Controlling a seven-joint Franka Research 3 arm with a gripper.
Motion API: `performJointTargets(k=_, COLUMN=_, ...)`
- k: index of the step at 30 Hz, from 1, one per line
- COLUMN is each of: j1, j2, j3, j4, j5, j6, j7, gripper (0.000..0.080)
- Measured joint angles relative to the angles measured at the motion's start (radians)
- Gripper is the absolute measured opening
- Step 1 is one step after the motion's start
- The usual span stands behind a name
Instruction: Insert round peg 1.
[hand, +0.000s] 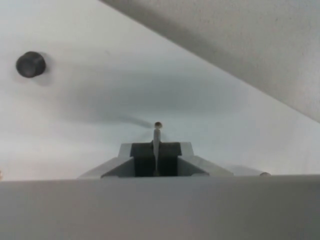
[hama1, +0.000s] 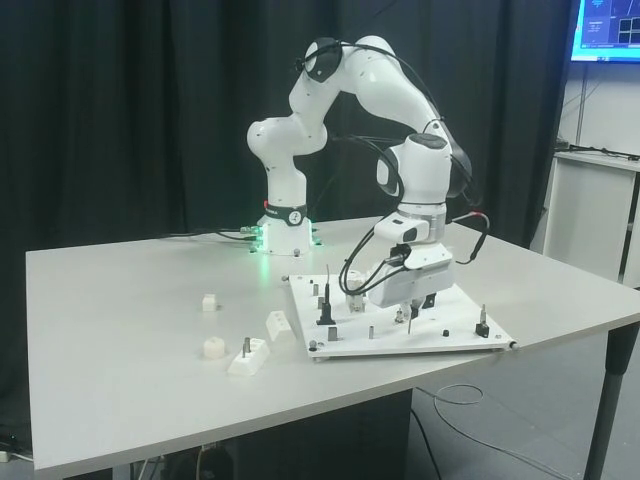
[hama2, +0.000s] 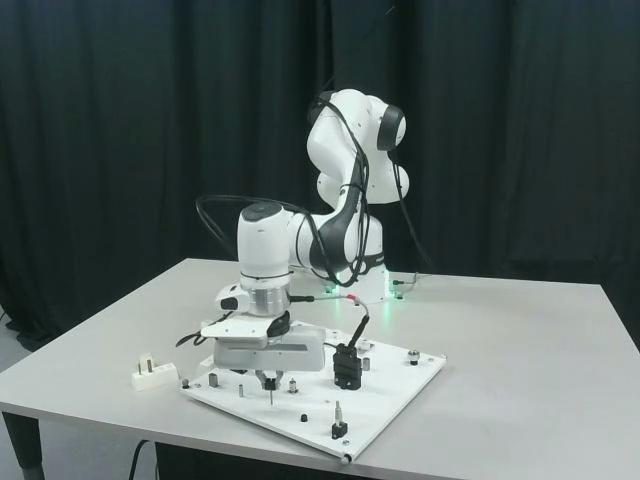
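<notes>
My gripper (hand: 156, 155) is shut on a thin grey round peg (hand: 157, 136), which sticks out past the fingertips and ends in a small rounded tip. The peg hangs just above the white board (hand: 100, 105), not touching it as far as I can tell. In the first room view the gripper (hama1: 408, 312) hovers over the middle of the board (hama1: 440, 345) with the peg (hama1: 409, 322) pointing down. The second room view shows the gripper (hama2: 270, 377) and the peg (hama2: 271, 390) low over the board's (hama2: 390, 405) front part.
A black round knob (hand: 30, 64) sits on the board. A black fixture (hama2: 347, 367), a tall peg in a black stand (hama1: 326, 300) and a small corner stand (hama1: 482, 327) also rise from the board. Several white blocks (hama1: 248, 357) lie on the grey table (hama1: 120, 300).
</notes>
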Motion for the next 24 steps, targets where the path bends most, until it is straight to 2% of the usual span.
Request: performJointTargets(k=24, j1=0.001, j2=0.011, j3=0.003, j4=0.0, j5=0.0, j6=0.015, j7=0.008, gripper=0.0016)
